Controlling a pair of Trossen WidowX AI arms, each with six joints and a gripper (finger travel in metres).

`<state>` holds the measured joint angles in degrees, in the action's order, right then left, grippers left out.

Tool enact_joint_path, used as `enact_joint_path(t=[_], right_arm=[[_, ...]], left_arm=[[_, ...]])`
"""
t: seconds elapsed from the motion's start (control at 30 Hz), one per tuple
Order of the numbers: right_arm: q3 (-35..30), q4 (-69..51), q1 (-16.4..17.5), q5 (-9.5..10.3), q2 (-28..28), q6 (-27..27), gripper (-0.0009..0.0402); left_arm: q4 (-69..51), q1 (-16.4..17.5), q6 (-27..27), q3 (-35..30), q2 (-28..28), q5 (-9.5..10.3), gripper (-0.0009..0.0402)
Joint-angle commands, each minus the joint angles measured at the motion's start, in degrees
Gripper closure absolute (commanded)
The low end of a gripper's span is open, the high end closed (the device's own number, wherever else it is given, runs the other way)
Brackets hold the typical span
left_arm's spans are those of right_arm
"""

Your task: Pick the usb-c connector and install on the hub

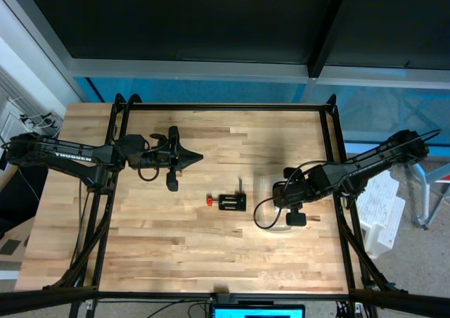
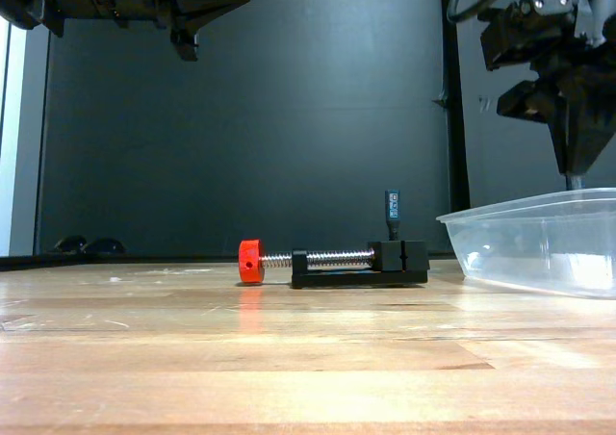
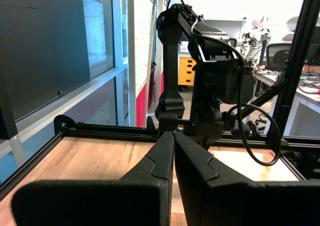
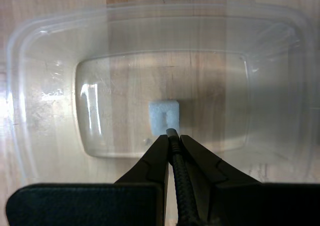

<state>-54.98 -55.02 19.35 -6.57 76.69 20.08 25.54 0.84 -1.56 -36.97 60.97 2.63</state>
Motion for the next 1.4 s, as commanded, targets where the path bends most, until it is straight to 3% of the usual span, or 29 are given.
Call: enact_joint_path(t=[0.03,0.67,1.4], right_arm=[[-1.7,-1.8,0.0,0.13,-0.2,0.0,0.0393],[-8.7,-4.7,0.0,0.13,-0.2,0.3,0.0393],[-8.6,-4.4,0.0,0.13,0.9,0.7,0.0393]], left_arm=[[0.0,0.0,0.0,0.0,0.0,0.00,0.0393],[0.0,0.0,0.0,0.0,0.0,0.00,0.0393],[0.0,0.0,0.0,0.0,0.0,0.00,0.0393]])
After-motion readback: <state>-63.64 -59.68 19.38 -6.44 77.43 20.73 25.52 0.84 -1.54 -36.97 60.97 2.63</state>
